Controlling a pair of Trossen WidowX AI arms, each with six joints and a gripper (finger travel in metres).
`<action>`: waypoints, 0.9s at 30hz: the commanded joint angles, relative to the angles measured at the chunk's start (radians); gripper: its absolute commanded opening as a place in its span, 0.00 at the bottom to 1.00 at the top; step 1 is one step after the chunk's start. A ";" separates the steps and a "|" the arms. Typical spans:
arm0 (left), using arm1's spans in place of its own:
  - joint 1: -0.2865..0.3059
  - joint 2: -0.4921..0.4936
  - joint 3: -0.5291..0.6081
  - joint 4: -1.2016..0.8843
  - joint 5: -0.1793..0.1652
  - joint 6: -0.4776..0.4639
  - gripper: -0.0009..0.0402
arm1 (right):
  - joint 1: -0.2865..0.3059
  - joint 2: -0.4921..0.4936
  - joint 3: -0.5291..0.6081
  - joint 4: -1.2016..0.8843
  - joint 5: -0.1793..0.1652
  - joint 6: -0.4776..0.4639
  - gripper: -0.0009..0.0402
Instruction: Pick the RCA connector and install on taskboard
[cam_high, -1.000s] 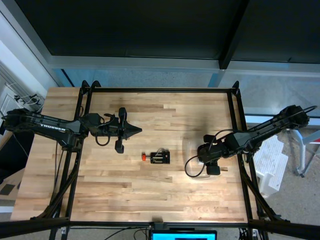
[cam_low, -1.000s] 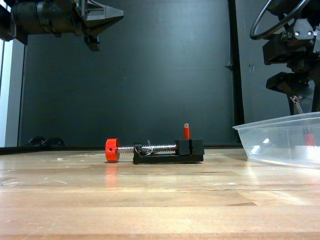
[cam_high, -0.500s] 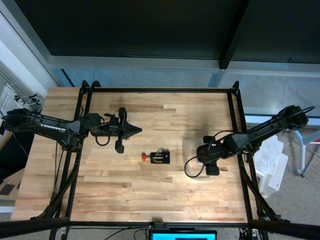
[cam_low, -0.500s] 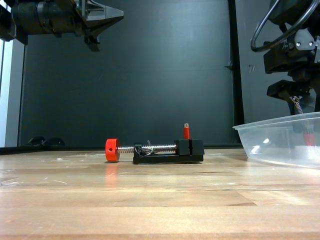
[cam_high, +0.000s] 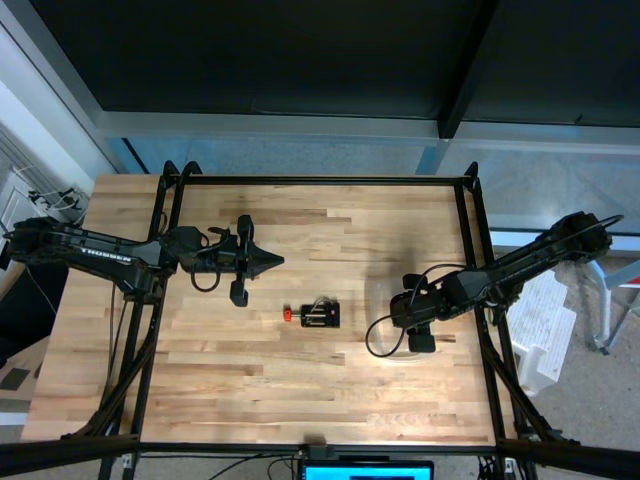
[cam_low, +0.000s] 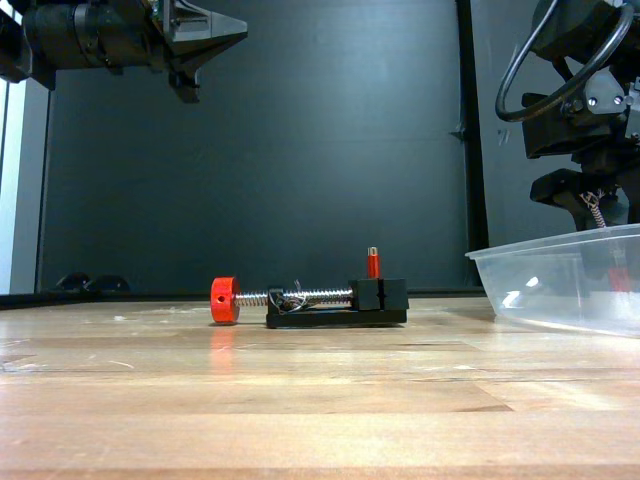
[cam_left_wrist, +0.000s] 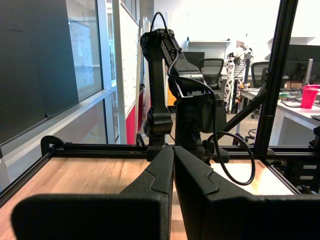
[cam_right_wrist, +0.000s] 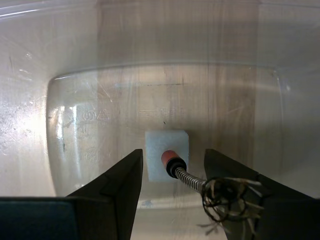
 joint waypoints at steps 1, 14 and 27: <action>0.000 0.000 0.000 0.000 0.000 0.000 0.02 | 0.000 0.000 0.000 0.000 0.002 0.000 0.38; 0.000 0.000 0.000 0.000 0.000 0.000 0.02 | 0.000 0.000 -0.006 0.001 0.002 0.000 0.20; 0.000 0.000 0.000 0.000 0.000 0.000 0.02 | 0.000 0.000 -0.006 0.002 0.001 0.000 0.06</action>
